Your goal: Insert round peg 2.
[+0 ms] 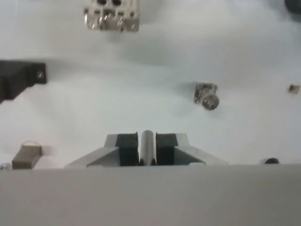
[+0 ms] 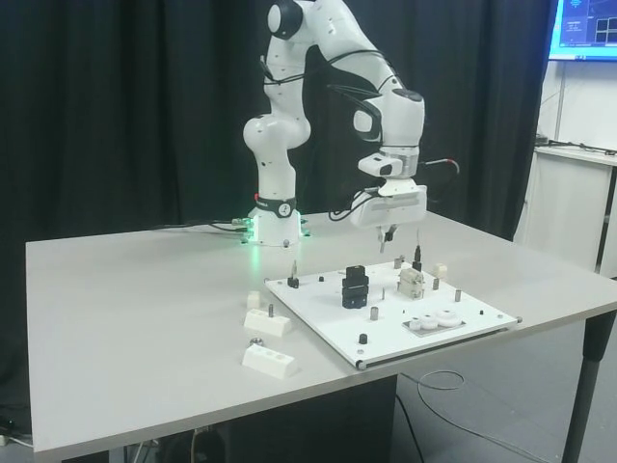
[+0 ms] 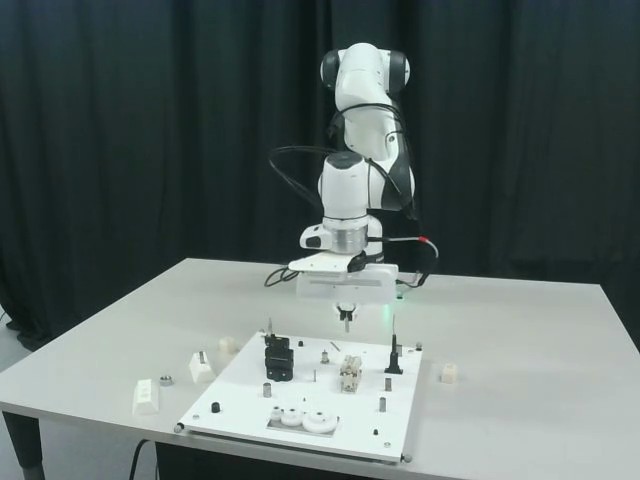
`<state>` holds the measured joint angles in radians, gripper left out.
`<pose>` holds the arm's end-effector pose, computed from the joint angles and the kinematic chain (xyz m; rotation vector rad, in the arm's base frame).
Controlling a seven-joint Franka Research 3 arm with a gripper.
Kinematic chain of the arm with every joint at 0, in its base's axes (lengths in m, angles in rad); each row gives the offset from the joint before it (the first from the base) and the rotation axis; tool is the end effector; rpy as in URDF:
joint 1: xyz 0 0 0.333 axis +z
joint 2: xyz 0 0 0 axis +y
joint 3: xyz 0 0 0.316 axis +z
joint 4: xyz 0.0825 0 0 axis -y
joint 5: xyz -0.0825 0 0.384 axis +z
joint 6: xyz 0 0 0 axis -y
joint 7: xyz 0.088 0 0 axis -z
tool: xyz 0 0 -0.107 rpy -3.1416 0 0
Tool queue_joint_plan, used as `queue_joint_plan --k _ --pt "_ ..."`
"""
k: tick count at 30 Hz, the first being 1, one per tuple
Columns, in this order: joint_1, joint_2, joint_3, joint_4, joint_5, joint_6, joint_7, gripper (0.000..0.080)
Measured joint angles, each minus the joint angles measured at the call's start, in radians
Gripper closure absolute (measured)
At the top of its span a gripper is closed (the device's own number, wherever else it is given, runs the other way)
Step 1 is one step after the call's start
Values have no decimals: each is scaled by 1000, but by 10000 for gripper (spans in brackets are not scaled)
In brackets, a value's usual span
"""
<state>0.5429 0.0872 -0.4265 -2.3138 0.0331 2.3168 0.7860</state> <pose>0.5052 0.0593 0.3028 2.9116 -1.0512 -0.0973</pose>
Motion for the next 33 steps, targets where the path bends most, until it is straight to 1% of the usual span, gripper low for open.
queue_joint_plan --k 4,10,15,20,28,33 --pt "12 -27 0 -37 -17 21 16 728" --pt "23 -70 3 -99 -37 75 36 728" --pt "23 -88 9 -143 -40 124 47 728" --pt "23 -88 10 -170 -40 154 50 728" --pt "23 -78 11 -188 -39 163 55 728" --pt "23 -67 18 -198 -33 174 58 728"
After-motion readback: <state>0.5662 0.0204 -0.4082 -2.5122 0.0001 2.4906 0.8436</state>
